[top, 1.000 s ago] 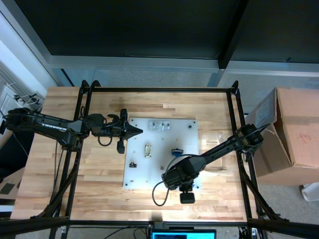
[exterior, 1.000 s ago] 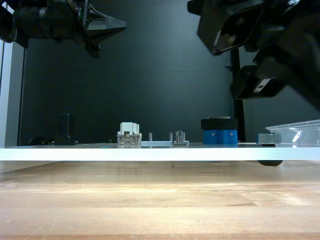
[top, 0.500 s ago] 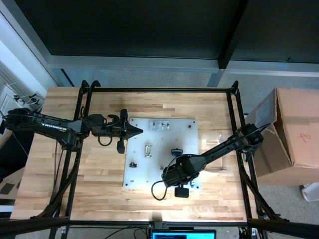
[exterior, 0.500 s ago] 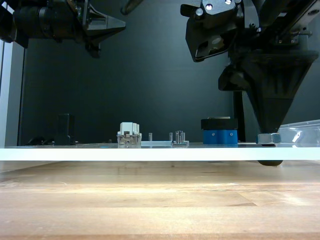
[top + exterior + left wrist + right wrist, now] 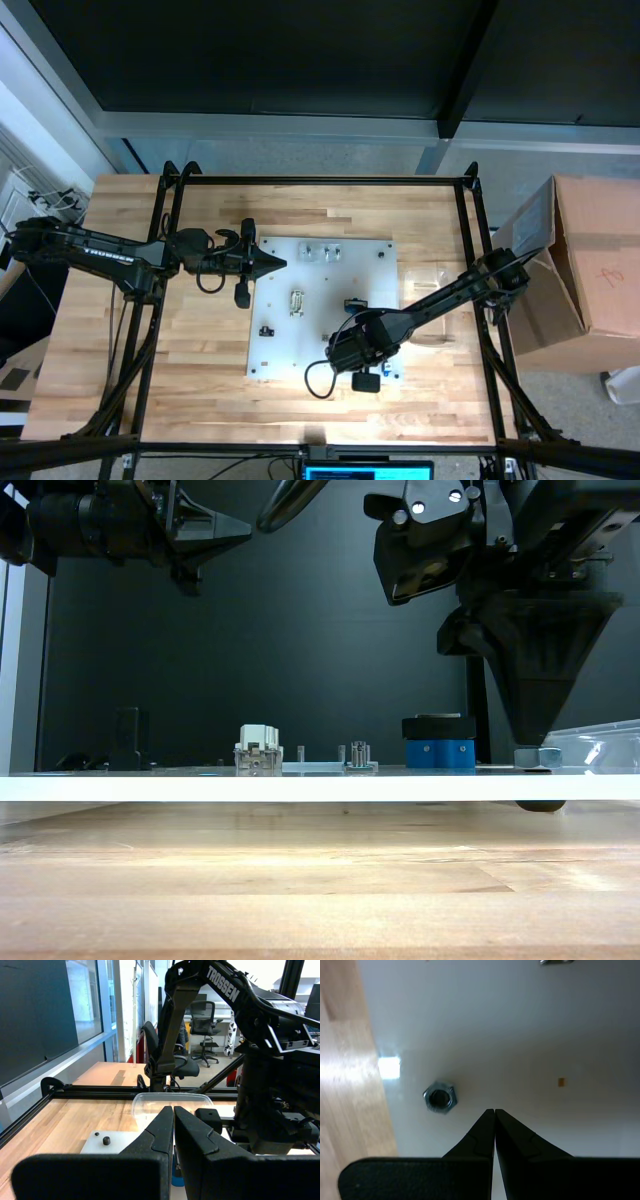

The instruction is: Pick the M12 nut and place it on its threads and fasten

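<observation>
R gripper point(image 5: 494, 1110) jaws closed on nothing, tips just beside nut point(image 5: 537, 757) on its stud point(image 5: 439, 1097). L gripper point(image 5: 173, 1110) closed too, empty, over board's point(image 5: 300, 340) left edge.

Small silver hex M12 nut point(image 5: 537, 757), ungripped, flat and level, seated low on its black stud point(image 5: 439, 1097) by the white board's point(image 5: 545, 1035) near right edge, bore filled dark.

I stand at a pale wood table point(image 5: 200, 330) ringed by a black frame point(image 5: 320, 181). Across the top of the high view a dark wall point(image 5: 280, 50) rises over grey floor point(image 5: 300, 155). A cardboard box point(image 5: 590, 270) sits at right and a lit screen point(image 5: 368, 470) at the bottom edge. My left wrist view shows windows point(image 5: 82, 1000), daylight and an office chair point(image 5: 216, 1012).
</observation>
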Controlling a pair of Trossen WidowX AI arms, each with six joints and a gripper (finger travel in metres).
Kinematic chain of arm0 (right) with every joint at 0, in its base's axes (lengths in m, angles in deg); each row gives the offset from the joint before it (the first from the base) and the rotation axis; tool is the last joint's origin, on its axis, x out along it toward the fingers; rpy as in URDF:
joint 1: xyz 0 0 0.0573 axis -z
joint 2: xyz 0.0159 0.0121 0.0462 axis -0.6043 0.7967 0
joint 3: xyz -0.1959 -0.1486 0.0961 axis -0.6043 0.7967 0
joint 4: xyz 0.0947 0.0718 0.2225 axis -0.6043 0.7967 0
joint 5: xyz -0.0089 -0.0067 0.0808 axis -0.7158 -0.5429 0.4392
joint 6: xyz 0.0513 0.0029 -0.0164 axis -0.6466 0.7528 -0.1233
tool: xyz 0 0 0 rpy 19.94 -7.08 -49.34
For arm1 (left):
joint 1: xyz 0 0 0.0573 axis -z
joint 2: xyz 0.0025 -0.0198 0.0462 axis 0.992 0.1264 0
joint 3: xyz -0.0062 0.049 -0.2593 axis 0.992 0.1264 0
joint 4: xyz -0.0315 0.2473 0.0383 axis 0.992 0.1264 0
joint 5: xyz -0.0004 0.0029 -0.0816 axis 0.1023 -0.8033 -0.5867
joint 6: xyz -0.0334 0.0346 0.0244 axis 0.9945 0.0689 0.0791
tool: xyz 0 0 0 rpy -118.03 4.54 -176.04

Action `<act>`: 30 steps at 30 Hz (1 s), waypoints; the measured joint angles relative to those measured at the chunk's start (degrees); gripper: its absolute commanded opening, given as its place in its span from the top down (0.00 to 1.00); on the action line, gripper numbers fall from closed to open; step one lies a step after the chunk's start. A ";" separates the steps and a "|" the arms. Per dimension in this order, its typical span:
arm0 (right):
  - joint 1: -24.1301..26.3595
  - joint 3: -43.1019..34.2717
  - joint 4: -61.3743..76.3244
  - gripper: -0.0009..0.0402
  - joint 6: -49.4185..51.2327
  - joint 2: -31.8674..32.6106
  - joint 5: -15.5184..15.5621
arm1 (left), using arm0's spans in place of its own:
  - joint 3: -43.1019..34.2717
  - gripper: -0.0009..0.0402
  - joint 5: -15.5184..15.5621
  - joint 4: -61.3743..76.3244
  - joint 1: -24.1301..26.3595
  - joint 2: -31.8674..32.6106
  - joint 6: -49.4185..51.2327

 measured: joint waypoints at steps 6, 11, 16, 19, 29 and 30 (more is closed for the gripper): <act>-0.20 0.57 -4.83 0.98 -0.22 0.74 4.42 | 0.00 0.98 -0.02 0.00 0.00 0.00 -0.02; 0.13 1.73 -6.73 0.98 4.83 0.74 21.29 | -0.02 0.98 -0.02 0.00 0.00 0.00 0.00; -0.42 1.73 -3.39 0.98 5.22 -0.48 20.26 | -0.02 0.98 -0.02 0.00 0.00 0.00 0.00; 0.00 1.73 -2.89 0.98 5.16 -0.57 15.45 | 0.00 0.98 -0.02 -0.02 0.00 -0.02 0.00; 1.20 5.22 -6.29 0.98 6.14 -6.71 2.91 | -0.02 0.98 0.00 1.79 0.00 -0.02 0.00; 1.81 6.45 -8.20 0.98 6.73 -7.98 3.13 | -0.02 0.98 0.00 2.12 0.00 0.00 0.00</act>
